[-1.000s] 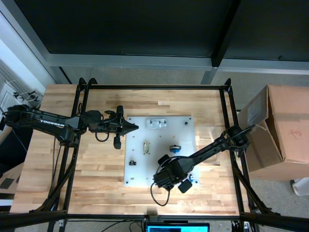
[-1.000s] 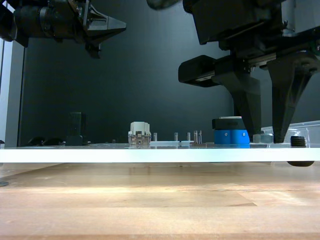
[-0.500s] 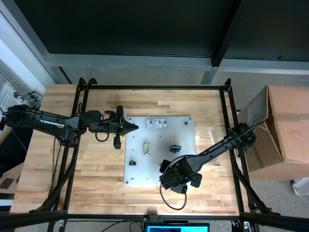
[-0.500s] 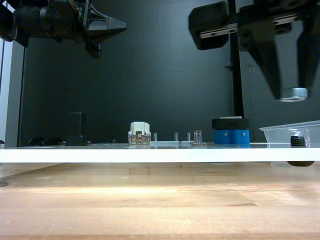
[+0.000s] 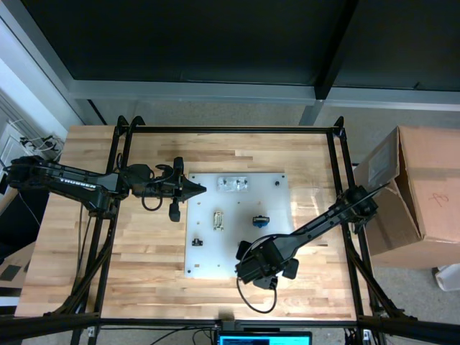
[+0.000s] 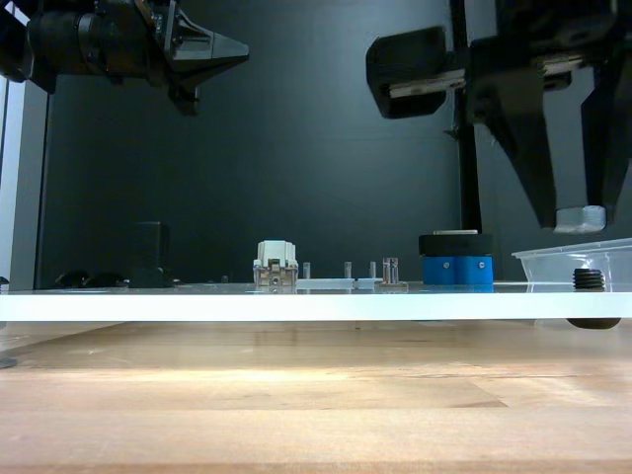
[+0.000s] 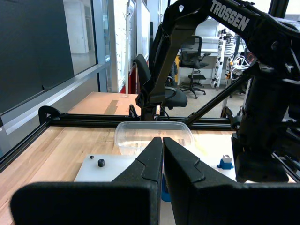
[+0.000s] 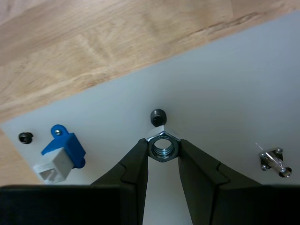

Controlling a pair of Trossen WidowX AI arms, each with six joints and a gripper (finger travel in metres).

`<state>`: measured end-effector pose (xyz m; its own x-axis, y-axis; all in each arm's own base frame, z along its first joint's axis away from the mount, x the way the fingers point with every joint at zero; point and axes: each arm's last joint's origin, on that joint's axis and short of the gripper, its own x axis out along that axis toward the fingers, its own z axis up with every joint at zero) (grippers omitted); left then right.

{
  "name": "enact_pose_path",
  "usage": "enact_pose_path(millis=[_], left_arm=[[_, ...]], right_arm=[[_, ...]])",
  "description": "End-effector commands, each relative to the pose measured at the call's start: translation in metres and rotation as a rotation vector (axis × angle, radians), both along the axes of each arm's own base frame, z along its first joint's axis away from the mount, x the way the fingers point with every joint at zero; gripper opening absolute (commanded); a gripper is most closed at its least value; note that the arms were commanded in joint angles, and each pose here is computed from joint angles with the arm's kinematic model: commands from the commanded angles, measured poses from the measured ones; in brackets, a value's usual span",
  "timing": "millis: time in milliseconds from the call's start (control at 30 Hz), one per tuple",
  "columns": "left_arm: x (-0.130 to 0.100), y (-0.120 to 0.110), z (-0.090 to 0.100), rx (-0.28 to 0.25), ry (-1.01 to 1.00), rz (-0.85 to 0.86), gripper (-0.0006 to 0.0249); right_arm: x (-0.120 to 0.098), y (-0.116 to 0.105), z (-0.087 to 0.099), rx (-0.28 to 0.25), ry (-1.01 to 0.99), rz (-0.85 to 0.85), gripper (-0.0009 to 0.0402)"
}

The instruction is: Pick the M12 nut and place it on its threads and fasten

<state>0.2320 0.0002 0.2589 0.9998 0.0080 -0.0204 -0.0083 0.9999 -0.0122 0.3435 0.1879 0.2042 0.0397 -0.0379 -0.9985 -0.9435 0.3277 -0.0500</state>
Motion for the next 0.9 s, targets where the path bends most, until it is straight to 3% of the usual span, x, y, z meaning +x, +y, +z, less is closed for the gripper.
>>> enact_pose_path(millis=[33,900], left_arm=[[0.0,0.0,0.0,0.0,0.0,0.0,0.0],[0.0,0.0,0.0,0.0,0.0,0.0,0.0]], right_arm=[[0.001,0.001,-0.003,-0.002,0.009,0.015,0.0002],[0.005,0.005,-0.018,-0.009,0.02,0.067,0.0002]])
